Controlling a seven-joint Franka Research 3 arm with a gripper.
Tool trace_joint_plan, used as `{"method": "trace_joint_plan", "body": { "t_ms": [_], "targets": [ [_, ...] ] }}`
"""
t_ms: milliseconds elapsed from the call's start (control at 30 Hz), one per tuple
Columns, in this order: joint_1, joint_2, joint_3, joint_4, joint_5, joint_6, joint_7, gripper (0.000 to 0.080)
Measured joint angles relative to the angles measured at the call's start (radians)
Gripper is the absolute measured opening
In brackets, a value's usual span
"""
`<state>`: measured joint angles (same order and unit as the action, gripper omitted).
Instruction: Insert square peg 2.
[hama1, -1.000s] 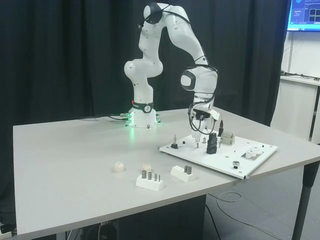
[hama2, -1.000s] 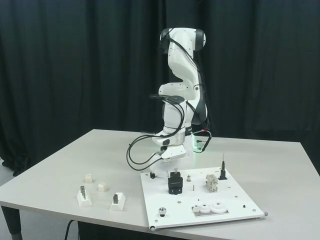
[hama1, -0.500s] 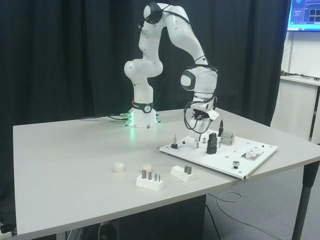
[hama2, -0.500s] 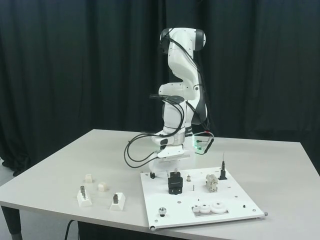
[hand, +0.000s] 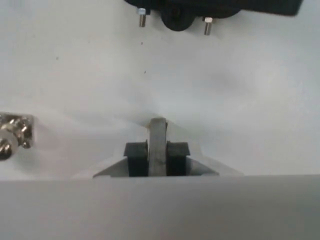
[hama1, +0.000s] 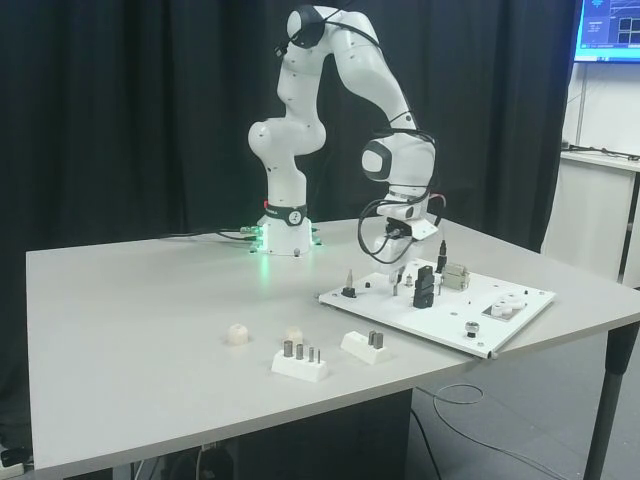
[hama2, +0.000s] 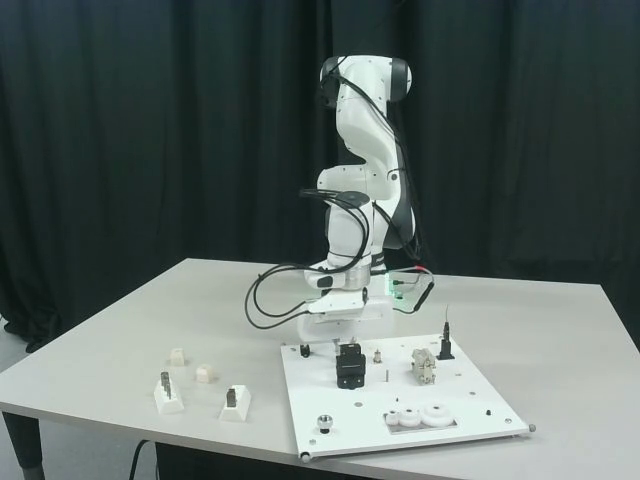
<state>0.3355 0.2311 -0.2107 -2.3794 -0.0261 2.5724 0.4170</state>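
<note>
The end effector (hand: 157, 157) is clamped on the square peg (hand: 158, 145), held low over the white board (hama1: 440, 305) on the desk (hama1: 130, 330). Any tilt or offset at the hole could jam the peg or twist it between the black pads (hand: 135, 155).

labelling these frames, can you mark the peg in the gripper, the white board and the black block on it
peg (hand: 158, 145), wrist view, middle of its grey shaft between the black pads
white board (hama2: 480, 410), second room view, bare patch near its front corner
black block (hama2: 349, 366), second room view, middle of its front face
</note>
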Motion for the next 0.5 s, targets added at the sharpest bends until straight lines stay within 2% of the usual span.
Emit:
{"method": "trace_joint_plan", "body": {
  "t_ms": [233,500],
  "targets": [
    [0.0,0.0,0.0,0.0,0.002,0.001,0.058,0.0074],
    [0.0,0.0,-0.001,-0.003,0.021,0.012,0.179,0.0074]
  ]
}}
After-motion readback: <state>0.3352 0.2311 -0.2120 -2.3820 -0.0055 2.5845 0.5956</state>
